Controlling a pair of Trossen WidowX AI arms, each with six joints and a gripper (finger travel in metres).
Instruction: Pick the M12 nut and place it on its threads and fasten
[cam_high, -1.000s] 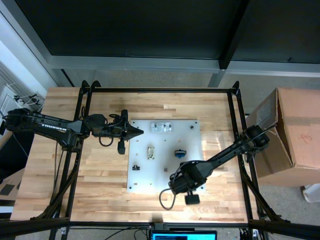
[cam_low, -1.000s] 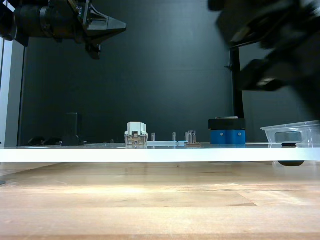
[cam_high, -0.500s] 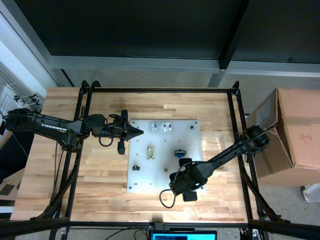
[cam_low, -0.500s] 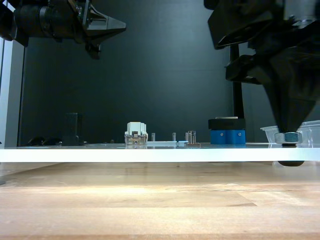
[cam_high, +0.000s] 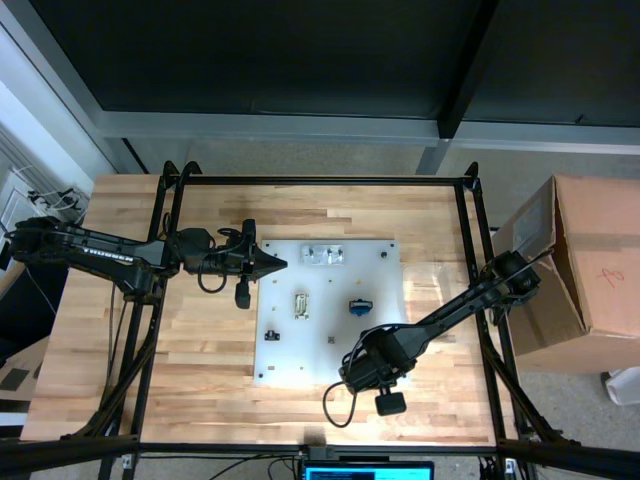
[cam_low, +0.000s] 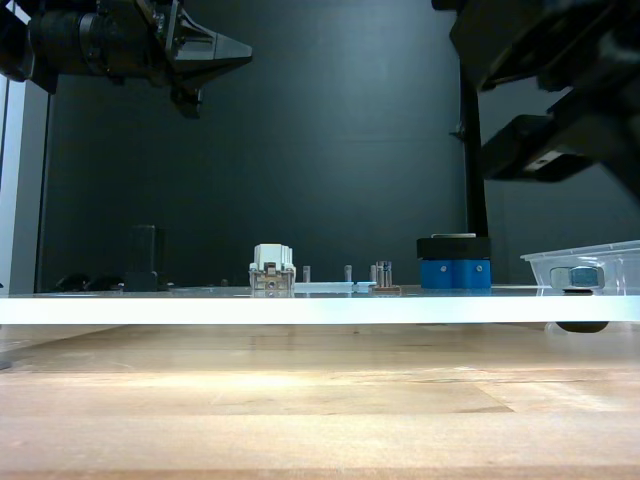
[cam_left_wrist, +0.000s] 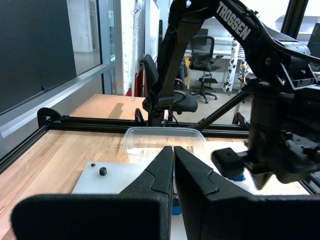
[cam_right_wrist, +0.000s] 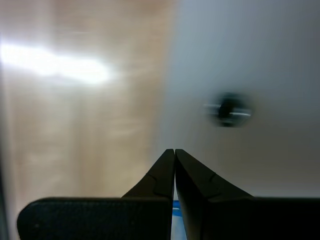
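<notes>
In the low view the small silver nut (cam_low: 578, 275) sits on its stud (cam_low: 575, 290) at the board's near right edge, free of any gripper. The right wrist view shows the nut (cam_right_wrist: 228, 109) blurred on the white board (cam_right_wrist: 260, 60), ahead of my right gripper (cam_right_wrist: 174, 150), which is shut with nothing in it. That right gripper (cam_high: 368, 372) hangs above the board's near right corner, raised clear of the nut. My left gripper (cam_high: 272, 264) hovers high over the board's left edge, and in its wrist view the left gripper (cam_left_wrist: 173, 148) is shut and holds nothing.
The clear tray (cam_low: 600, 260) stands behind the stud, and the left wrist view shows that tray (cam_left_wrist: 165, 137) too. A blue and black block (cam_low: 455, 262), a white connector (cam_low: 272, 270) and small pins stand mid-board. A cardboard box (cam_high: 585, 270) sits off the table's right.
Half a second ago my right gripper's fingertips were down on the nut; they have now lifted clear and the nut stays on the stud. The left arm has not moved.
</notes>
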